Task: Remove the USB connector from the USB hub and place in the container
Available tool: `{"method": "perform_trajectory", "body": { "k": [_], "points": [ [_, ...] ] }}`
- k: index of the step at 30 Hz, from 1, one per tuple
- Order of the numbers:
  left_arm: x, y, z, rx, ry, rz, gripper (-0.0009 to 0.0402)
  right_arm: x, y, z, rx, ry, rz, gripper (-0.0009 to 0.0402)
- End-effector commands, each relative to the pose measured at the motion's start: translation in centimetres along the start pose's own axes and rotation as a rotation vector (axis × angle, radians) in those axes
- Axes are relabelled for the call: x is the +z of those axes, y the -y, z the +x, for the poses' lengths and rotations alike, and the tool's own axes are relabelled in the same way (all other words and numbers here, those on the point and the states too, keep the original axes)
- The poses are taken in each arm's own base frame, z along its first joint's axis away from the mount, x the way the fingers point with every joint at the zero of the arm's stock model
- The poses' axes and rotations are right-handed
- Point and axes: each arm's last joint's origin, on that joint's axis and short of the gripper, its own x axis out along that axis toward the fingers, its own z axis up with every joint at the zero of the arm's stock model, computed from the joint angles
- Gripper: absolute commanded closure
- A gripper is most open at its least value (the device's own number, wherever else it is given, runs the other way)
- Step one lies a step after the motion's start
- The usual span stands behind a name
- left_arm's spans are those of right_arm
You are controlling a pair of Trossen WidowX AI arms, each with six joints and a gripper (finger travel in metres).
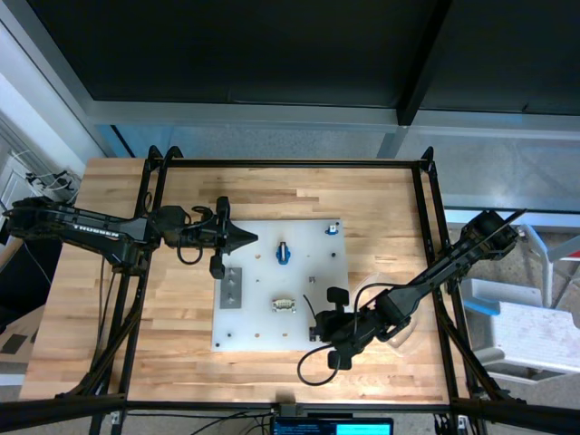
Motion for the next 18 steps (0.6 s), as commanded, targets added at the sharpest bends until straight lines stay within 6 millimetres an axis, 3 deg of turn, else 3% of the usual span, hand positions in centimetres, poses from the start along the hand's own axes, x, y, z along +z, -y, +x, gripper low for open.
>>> {"method": "perform_trajectory", "body": {
  "k": [1,18],
  "points": [
    [0.0,0.0,0.0,0.0,0.0,0.0,0.0392,0.7,-0.2,0.0,-0.006,-0.01,-0.024,0.0393],
    [0.0,0.0,0.0,0.0,0.0,0.0,0.0392,2.4,-0.2,0.1,-0.012,-0.07,-0.039,0.0393]
  ]
}}
